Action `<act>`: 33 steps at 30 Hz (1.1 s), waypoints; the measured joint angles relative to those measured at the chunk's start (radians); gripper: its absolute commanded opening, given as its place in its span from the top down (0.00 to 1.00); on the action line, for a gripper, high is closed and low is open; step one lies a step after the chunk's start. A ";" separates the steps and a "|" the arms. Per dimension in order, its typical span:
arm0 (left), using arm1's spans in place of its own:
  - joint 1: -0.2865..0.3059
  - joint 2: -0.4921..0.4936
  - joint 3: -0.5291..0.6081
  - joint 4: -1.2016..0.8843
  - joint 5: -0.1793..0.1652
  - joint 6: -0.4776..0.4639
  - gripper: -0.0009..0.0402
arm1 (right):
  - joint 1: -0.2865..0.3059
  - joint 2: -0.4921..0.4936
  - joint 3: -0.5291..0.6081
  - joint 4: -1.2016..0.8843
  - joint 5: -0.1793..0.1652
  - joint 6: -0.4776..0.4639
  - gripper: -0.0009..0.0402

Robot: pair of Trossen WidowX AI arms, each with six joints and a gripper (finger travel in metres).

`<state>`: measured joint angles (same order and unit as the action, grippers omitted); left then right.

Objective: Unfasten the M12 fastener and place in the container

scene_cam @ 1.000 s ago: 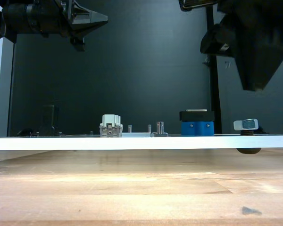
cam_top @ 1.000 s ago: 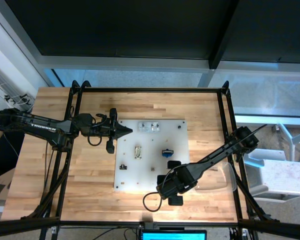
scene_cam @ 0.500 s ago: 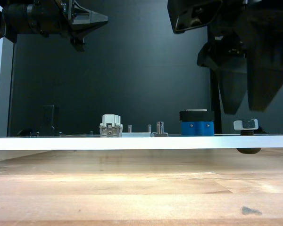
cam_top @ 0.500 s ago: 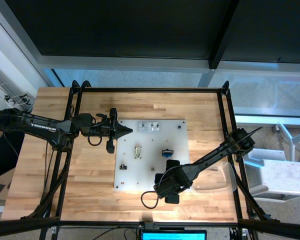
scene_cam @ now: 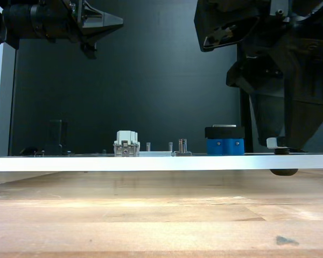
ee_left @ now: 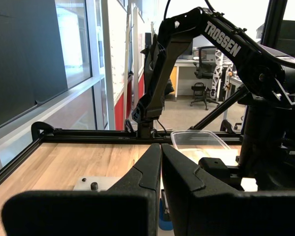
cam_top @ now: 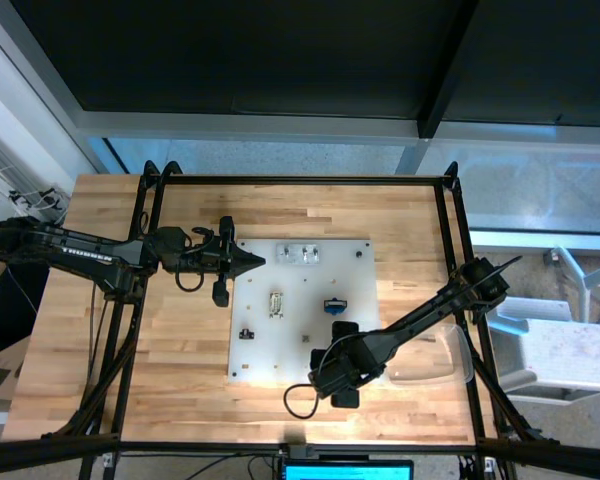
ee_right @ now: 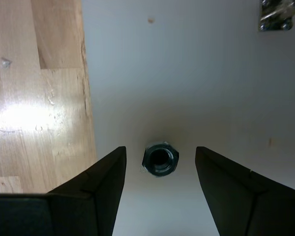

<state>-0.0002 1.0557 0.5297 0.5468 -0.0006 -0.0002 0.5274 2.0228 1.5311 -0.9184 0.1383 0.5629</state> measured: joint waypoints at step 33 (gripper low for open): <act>0.000 0.000 0.000 0.000 0.000 0.000 0.98 | 0.002 -0.003 -0.003 0.007 -0.032 -0.711 0.96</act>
